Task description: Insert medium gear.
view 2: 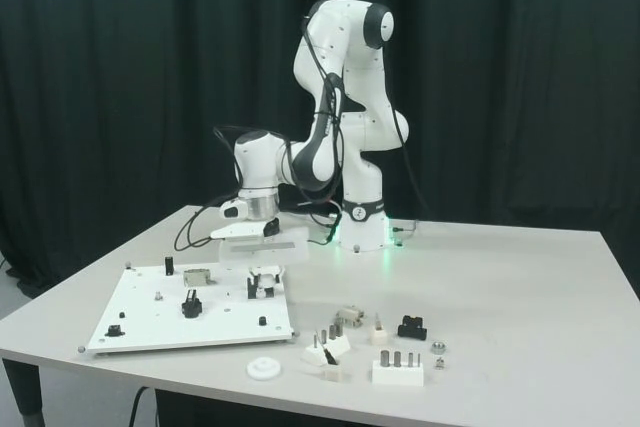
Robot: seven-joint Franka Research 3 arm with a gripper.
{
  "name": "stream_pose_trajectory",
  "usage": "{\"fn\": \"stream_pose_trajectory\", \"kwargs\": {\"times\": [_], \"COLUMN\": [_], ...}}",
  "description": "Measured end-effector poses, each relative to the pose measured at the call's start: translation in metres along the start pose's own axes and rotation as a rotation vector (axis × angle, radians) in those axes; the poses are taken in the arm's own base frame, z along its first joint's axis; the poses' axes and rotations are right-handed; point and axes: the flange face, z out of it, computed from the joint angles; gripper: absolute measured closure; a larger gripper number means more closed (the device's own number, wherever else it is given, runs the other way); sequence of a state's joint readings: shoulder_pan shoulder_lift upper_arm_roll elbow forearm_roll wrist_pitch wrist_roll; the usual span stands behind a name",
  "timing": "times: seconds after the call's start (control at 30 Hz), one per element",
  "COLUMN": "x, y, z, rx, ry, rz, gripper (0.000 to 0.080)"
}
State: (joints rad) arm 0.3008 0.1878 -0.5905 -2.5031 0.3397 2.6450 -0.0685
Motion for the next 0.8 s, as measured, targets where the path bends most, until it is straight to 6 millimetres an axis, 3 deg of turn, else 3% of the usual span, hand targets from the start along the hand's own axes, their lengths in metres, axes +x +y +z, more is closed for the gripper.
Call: {"fn": "stream_pose_trajectory", "kwargs": {"times": [0.8], "x": [0.0002], "y": [0.0101], "z": [-0.0001], "rx": [-0.007], "ry": [0.012], "rz": [0.018], "gripper": [0.0407]}}
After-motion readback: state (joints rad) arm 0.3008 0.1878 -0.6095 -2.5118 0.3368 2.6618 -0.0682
